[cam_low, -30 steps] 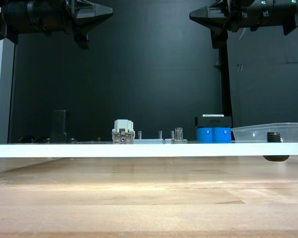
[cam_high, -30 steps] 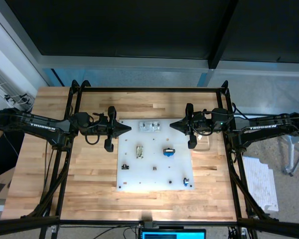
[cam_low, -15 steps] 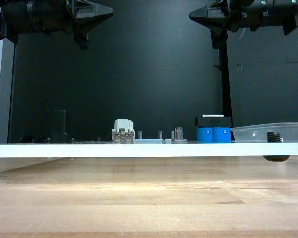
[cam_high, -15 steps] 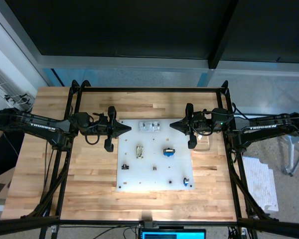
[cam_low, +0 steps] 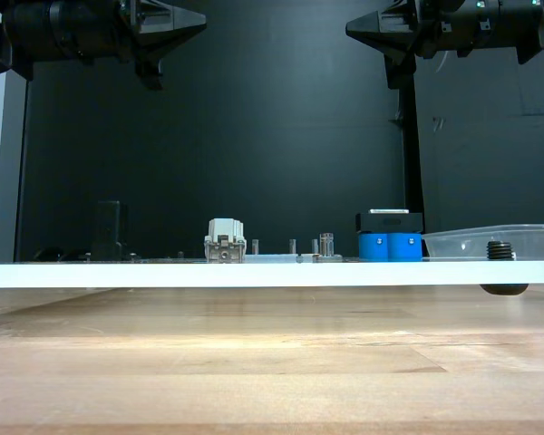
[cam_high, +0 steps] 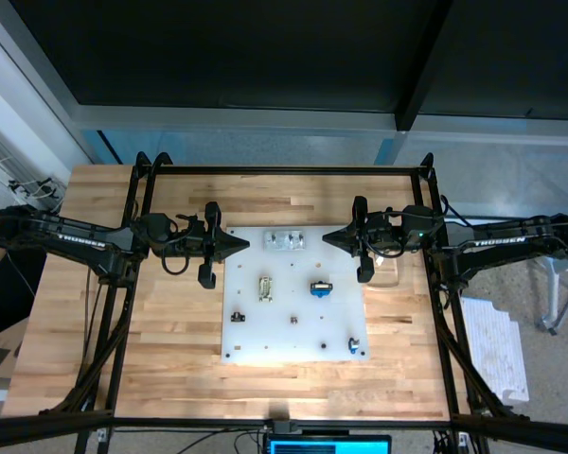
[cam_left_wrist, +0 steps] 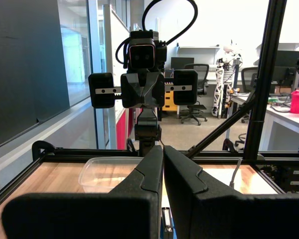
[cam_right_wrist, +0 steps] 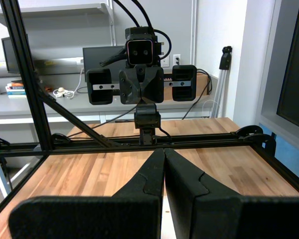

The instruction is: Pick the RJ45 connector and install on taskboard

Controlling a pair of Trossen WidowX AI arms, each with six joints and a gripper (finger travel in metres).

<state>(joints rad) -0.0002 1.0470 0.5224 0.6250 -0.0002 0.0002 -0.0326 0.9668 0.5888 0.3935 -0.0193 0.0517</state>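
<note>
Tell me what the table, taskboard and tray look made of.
Table: wood, likely butcher-block; plank seams and grain, satin sheen.
Taskboard: probably matte white plastic; flat, uniform, thin edge.
Tray: clear plastic; see-through wall.
Left tool and right tool hang shut above the board's far corners.

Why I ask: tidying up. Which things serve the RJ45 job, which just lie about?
Job: taskboard; left end effector, shut, raised by its left edge; right end effector, shut, raised by its right edge.
Lying about: clear tray beside the board; screen at near edge.
</note>
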